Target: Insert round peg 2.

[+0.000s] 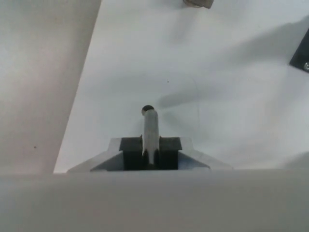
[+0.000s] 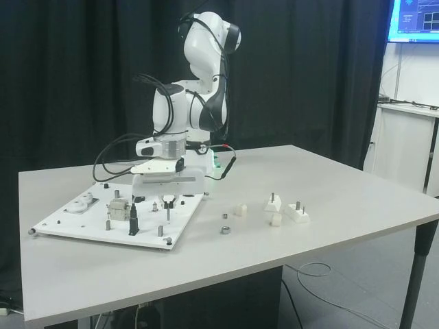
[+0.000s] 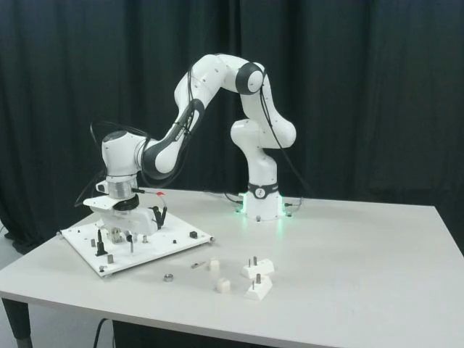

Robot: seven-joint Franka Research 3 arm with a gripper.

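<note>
Wrist view: end effector (image 1: 150,153) closed on round peg 2 (image 1: 149,133), the black fingers (image 1: 130,152) pressed against its sides; peg tip points away from the camera toward the white board (image 1: 217,96).
End effector position: low over the white board, near the board's middle, in both room views (image 2: 167,200) (image 3: 130,233).
Round peg 2 location: clamped between the fingers, above the board surface; contact with the board cannot be determined.
White board: lies flat on the grey tabletop (image 2: 329,199), toward its left edge in the second room view; small upright fixtures stand on it.
Loose items: white blocks (image 3: 258,275) and a small ring (image 3: 168,277) lie on the tabletop near its front edge, apart from the board.
Arm: white, base bolted near the tabletop's rear edge (image 3: 261,203).
</note>
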